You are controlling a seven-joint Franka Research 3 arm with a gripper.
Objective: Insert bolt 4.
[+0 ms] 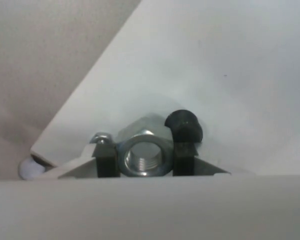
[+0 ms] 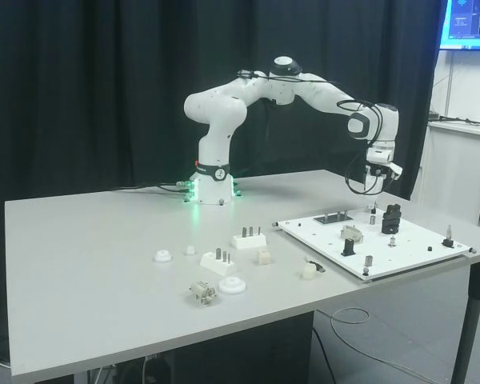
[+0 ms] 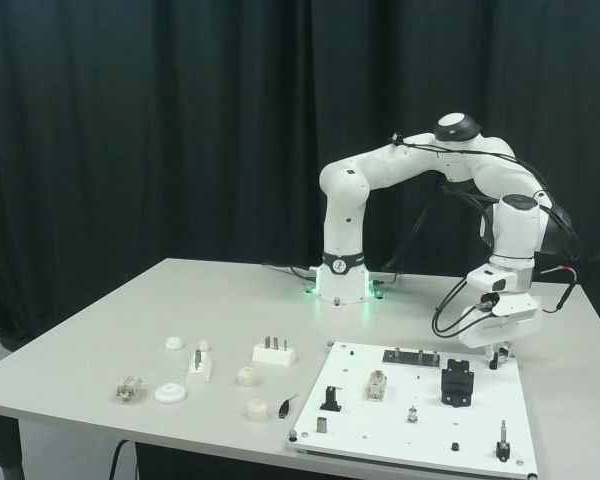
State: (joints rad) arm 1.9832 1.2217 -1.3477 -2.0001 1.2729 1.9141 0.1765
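Gripper (image 1: 144,160): clenched on a threaded metal bolt (image 1: 143,157), held above the white assembly board (image 2: 400,250), far edge.

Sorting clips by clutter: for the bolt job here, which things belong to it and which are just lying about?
Part of the job:
gripper
bolt between its fingers
white board

Just lying about on the grey table:
white gears
white peg blocks
small metal connector
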